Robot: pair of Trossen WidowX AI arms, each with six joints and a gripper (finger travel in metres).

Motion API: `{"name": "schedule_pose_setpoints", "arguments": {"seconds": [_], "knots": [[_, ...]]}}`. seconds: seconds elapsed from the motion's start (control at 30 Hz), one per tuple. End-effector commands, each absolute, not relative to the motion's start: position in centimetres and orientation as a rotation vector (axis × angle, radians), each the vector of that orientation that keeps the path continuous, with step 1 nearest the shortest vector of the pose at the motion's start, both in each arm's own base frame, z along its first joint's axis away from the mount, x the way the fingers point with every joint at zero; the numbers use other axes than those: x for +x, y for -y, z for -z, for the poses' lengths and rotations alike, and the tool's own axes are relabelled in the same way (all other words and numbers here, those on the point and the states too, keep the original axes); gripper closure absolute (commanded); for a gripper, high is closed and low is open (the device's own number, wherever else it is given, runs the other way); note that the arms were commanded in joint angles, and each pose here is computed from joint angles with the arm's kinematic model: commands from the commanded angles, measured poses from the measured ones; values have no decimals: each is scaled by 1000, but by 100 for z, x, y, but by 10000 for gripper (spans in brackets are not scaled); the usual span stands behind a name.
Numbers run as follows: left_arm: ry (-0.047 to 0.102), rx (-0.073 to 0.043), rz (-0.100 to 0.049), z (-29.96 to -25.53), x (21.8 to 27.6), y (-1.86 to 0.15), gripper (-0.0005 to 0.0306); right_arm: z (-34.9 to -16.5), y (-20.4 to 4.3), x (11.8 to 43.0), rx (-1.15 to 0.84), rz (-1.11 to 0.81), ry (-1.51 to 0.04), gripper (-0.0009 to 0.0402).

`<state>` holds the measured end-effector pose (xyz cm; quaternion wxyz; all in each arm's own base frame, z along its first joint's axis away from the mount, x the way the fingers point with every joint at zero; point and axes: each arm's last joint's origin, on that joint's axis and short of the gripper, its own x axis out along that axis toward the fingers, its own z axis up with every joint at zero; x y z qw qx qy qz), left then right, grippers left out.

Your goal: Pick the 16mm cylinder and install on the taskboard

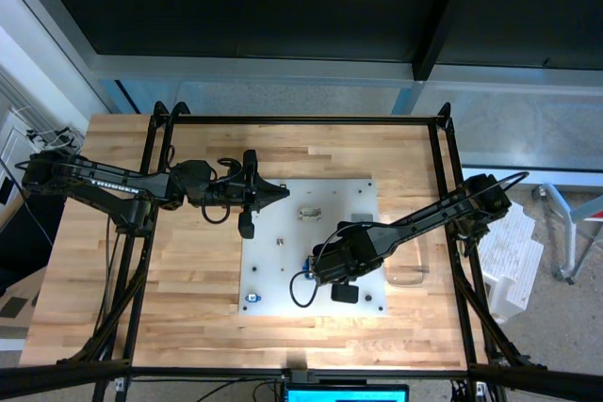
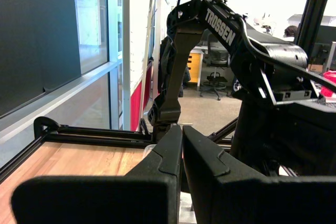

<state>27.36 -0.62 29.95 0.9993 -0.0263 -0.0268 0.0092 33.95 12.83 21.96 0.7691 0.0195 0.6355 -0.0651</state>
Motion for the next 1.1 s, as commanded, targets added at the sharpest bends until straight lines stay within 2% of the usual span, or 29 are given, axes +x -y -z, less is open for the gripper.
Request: {"name": "schedule_pose_setpoints", "arguments": {"seconds": [0.03,1.1], "knots": [[50,-52,-18,-2992,2738,62,300,-2154,-1289,3408,40,143,-1383,393],[49,-52,-18,-2991,2738,62,300,-2044,-1290,3405,46,143,-1383,393]]}}
